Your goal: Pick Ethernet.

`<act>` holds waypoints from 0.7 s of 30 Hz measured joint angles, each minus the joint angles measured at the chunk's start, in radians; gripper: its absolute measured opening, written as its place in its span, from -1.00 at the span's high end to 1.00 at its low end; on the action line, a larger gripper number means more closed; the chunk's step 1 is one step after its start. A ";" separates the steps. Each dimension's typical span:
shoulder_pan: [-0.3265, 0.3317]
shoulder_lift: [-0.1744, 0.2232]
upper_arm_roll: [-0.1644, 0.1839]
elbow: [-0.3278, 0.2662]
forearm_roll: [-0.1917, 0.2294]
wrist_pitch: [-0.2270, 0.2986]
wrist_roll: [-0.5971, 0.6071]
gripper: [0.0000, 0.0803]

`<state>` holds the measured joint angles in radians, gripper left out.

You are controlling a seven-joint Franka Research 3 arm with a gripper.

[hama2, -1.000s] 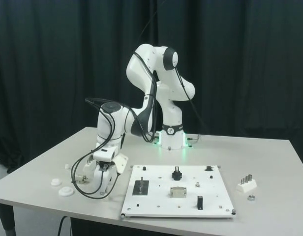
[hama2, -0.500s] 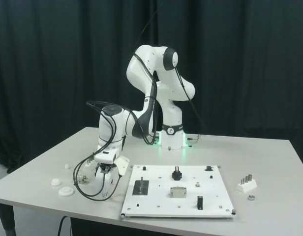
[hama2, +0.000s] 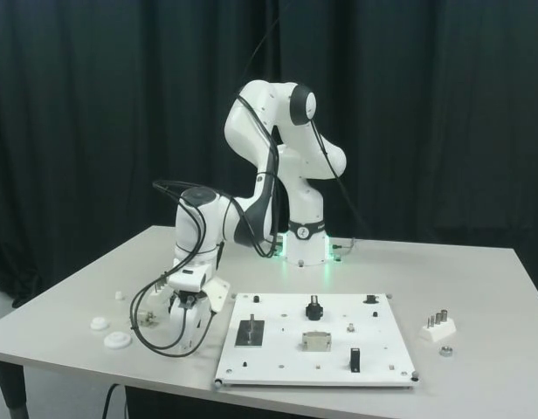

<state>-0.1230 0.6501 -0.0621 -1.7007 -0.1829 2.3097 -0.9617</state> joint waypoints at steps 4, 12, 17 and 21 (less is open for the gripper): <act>0.000 0.000 -0.002 0.000 0.001 0.000 0.003 -0.87; 0.000 0.000 -0.005 0.000 0.006 0.001 0.004 -0.97; 0.000 0.000 -0.005 0.000 0.007 0.001 0.004 -0.97; 0.000 0.000 -0.005 0.000 0.007 0.001 0.004 -0.95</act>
